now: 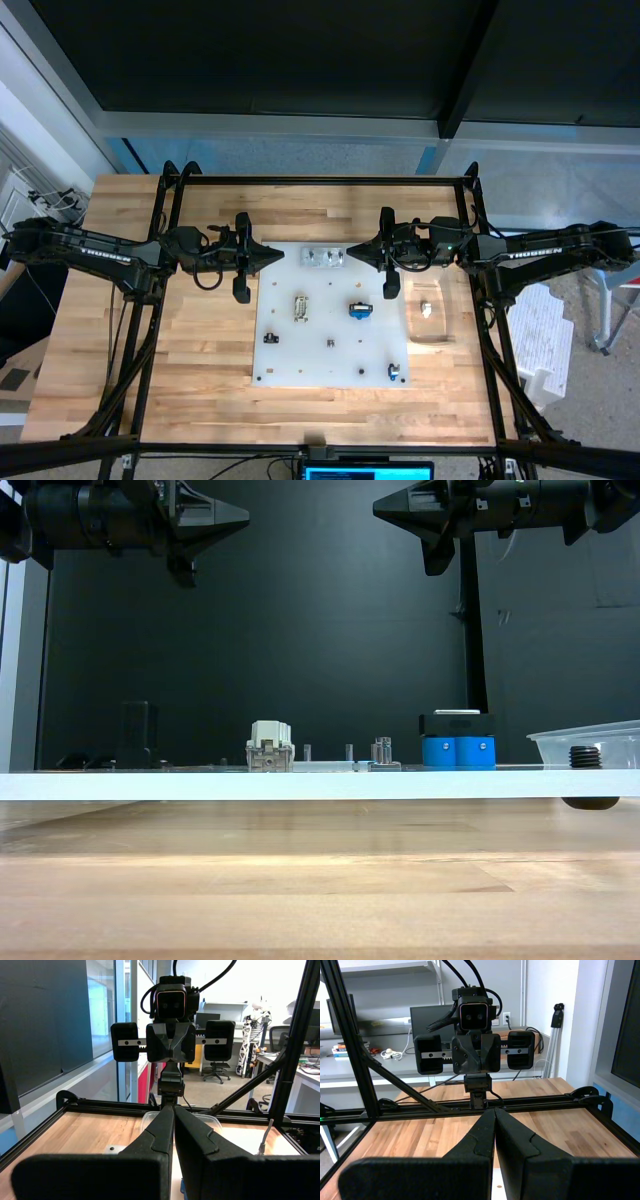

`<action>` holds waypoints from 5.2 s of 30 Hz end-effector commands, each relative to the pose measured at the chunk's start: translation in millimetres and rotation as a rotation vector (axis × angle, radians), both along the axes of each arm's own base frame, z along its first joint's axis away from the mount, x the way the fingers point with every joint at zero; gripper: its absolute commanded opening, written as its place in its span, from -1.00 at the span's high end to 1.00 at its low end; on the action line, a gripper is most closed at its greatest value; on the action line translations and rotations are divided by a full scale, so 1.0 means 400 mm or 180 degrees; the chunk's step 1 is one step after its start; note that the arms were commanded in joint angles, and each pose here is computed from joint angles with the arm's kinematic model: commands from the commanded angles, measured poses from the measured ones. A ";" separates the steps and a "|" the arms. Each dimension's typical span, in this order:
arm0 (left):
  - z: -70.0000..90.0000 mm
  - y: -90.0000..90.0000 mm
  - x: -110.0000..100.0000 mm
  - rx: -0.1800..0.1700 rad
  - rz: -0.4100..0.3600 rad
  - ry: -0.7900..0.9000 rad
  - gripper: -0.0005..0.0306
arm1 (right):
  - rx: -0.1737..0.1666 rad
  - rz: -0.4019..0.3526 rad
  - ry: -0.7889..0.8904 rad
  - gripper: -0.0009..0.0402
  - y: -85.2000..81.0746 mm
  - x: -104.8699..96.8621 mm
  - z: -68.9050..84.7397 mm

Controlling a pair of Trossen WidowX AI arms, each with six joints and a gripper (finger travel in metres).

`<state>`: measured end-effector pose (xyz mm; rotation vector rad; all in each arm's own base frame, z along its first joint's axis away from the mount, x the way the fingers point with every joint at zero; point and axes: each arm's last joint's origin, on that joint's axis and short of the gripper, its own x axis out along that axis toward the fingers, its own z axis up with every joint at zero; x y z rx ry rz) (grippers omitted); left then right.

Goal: Pick the RJ45 connector and install on taskboard

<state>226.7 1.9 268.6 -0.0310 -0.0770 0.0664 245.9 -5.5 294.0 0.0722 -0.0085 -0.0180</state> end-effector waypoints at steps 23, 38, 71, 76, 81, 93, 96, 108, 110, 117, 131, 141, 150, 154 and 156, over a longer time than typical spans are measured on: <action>0.000 0.000 0.000 0.0000 0.0000 0.0000 0.97 | -0.0001 0.0073 -0.0035 0.96 0.002 -0.006 -0.030; 0.000 0.000 0.000 0.0000 0.0001 0.0000 0.96 | -0.0001 0.0075 -0.0155 0.96 0.003 -0.009 -0.031; 0.000 0.000 0.000 0.0000 0.0000 0.0001 0.96 | -0.0003 0.0083 -0.0085 0.96 0.004 -0.009 -0.036; 0.000 0.000 0.000 0.0000 0.0000 0.0001 0.96 | -0.0002 0.0083 -0.0085 0.96 0.004 -0.009 -0.036; 0.000 0.000 0.000 0.0000 0.0000 0.0001 0.97 | -0.0003 0.0081 -0.0084 0.96 0.004 -0.009 -0.036; 0.000 0.000 0.000 0.0000 -0.0002 -0.0002 0.96 | -0.0003 0.0081 -0.0084 0.96 0.004 -0.009 -0.036; 0.000 0.000 0.000 -0.0001 -0.0005 -0.0003 0.96 | -0.0002 0.0081 -0.0084 0.96 0.004 -0.009 -0.036; 0.000 -0.003 0.000 0.0012 -0.0136 -0.0004 0.97 | -0.0002 0.0083 -0.0083 0.96 0.004 -0.009 -0.036; 0.000 -0.003 0.000 0.0011 -0.0138 -0.0002 0.97 | -0.0002 0.0084 -0.0083 0.96 0.004 -0.009 -0.036; 0.000 -0.003 0.000 0.0011 -0.0138 -0.0002 0.97 | -0.0002 0.0083 -0.0081 0.96 0.004 -0.009 -0.036; 0.000 -0.003 0.000 0.0010 -0.0137 -0.0002 0.97 | -0.0004 0.0081 -0.0083 0.96 0.004 -0.009 -0.036; 0.000 -0.004 0.000 0.0010 -0.0149 -0.0002 0.96 | -0.0004 0.0083 -0.0081 0.96 0.004 -0.009 -0.036; 0.000 -0.004 0.000 0.0013 -0.0171 -0.0002 0.96 | -0.0004 0.0081 -0.0081 0.96 0.004 -0.009 -0.036; 0.000 -0.004 0.000 0.0013 -0.0170 -0.0002 0.97 | -0.0004 0.0083 -0.0081 0.96 0.004 -0.009 -0.036; 0.000 -0.004 0.000 0.0013 -0.0170 -0.0001 0.97 | -0.0004 0.0083 -0.0081 0.96 0.004 -0.009 -0.036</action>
